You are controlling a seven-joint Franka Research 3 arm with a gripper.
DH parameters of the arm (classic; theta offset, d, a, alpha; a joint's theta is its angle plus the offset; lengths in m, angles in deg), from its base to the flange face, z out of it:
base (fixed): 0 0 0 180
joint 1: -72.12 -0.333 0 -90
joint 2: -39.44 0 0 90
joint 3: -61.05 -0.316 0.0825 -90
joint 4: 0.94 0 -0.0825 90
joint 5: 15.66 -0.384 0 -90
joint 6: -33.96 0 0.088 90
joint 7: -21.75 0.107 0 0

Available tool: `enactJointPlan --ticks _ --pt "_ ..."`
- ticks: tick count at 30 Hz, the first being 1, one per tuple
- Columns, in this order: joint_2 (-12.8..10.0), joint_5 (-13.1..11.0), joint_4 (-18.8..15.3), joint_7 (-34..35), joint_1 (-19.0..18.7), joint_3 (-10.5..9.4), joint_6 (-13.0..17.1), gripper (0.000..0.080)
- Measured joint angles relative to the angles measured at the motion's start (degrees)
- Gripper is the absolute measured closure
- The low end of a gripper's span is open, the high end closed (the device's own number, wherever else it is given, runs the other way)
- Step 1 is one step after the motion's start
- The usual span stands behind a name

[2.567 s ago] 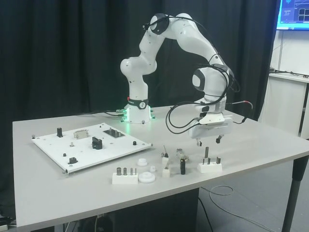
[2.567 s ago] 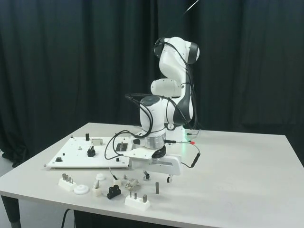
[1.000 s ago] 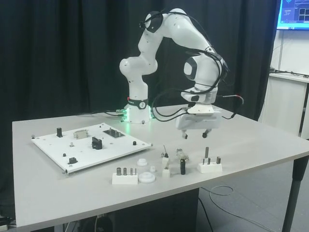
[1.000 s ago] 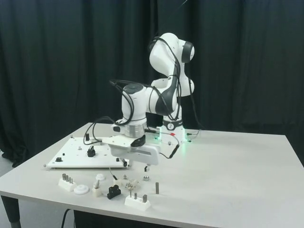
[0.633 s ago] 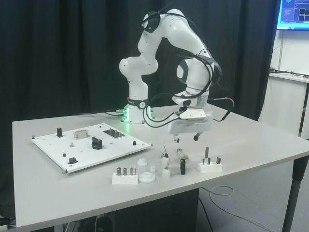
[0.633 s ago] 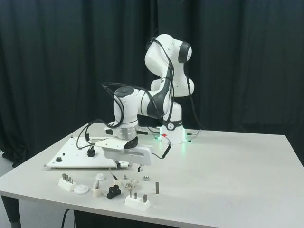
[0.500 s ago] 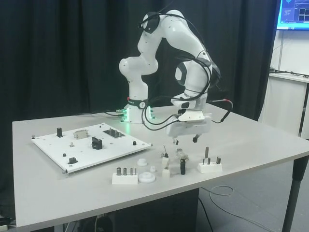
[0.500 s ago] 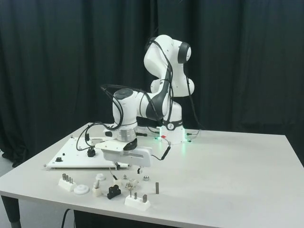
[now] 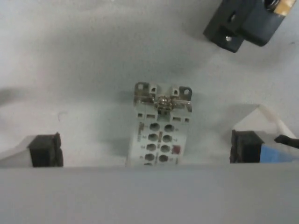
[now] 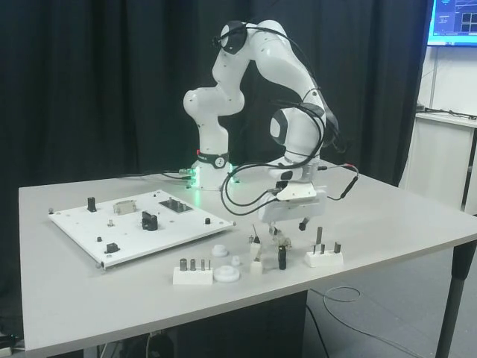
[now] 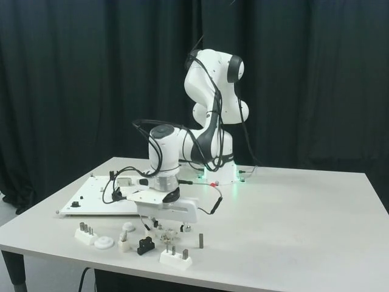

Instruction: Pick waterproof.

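Observation:
The waterproof connector [image 9: 161,126] is a small white block with rows of round holes and a metal clip at one end. It lies on the grey table among small parts near the front edge [image 10: 277,237] [image 11: 165,234]. My gripper [image 9: 145,148] hangs open just above it, one black fingertip [image 9: 44,150] on each side and apart from it. From the room views the gripper [image 10: 283,226] [image 11: 164,226] sits low over the part cluster. Nothing is held.
A black part [image 9: 243,21] [image 10: 282,256] lies close beside the connector. A white pin holder [image 10: 324,256], a white peg block [image 10: 192,272] and white discs [image 10: 226,274] stand nearby. The white assembly board [image 10: 141,224] lies to one side.
The arm has swung from beyond the pin holder toward the board side and come down, so the gripper now hangs low over the connector.

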Motion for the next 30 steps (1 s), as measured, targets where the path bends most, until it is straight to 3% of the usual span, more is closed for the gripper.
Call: enactJointPlan --ticks 27,28,30 --pt "-1.8 -0.7 -3.3 0.0 1.3 -1.61 5.3 0.0003" --pt "-1.8 -0.7 -3.4 0.0 1.4 -1.65 5.3 0.0100" --pt "-1.9 -0.8 -3.4 0.0 1.5 -1.66 5.3 0.0100"
